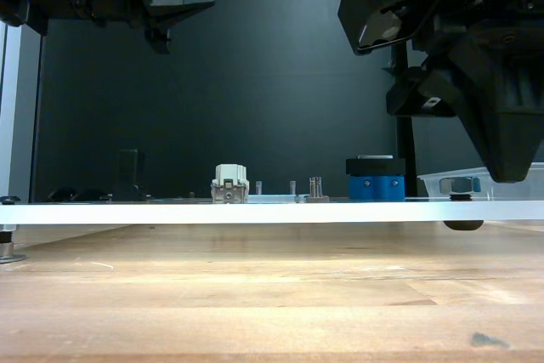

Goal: Unfasten the M12 fastener and place in the container

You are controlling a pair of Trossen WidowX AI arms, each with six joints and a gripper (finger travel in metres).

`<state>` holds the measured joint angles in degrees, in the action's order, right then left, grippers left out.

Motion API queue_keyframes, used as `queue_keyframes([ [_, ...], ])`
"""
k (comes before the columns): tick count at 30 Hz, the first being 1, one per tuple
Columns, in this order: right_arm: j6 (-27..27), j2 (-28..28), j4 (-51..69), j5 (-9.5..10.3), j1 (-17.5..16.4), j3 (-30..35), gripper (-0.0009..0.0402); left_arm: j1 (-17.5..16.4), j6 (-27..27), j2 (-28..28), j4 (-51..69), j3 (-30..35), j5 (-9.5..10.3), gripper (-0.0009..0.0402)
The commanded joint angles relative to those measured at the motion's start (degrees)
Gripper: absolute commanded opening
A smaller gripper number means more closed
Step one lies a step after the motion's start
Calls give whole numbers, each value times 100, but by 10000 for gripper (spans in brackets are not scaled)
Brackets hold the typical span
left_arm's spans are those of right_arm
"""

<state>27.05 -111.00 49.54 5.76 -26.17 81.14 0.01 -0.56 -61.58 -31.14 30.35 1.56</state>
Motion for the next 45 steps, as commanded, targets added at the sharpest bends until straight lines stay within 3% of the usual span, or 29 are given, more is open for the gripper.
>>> queue_keyframes([
  [1,-57,-2,7,-28,7,-9,0,0,2,-2,0,2,0,0],
  [4,-52,-2,17,-76,20,-13,0,0,2,-2,0,2,0,0],
  [6,-50,-2,59,-223,20,-13,0,-2,2,-2,0,2,0,0],
  [7,-33,0,103,-385,22,-13,0,-2,2,-2,0,2,0,0],
  [11,428,26,560,-1410,26,46,0,0,2,-2,0,2,0,0],
  [12,424,33,702,-1534,26,87,0,0,2,-2,0,2,0,0],
  [14,422,35,870,-1585,26,166,0,-2,2,-2,0,2,0,0],
  [20,424,133,992,-1440,28,295,0,-2,2,-2,-4,2,0,0],
  [23,396,164,953,-964,31,404,0,0,2,-2,-2,2,0,0],
  [26,138,192,761,-203,31,420,0,0,2,-2,-2,2,-2,0],
  [28,42,192,610,37,28,417,0,-2,2,4,-13,2,0,0],
  [45,-122,-35,37,-26,42,-7,0,0,2,-2,85,2,0,0],
])
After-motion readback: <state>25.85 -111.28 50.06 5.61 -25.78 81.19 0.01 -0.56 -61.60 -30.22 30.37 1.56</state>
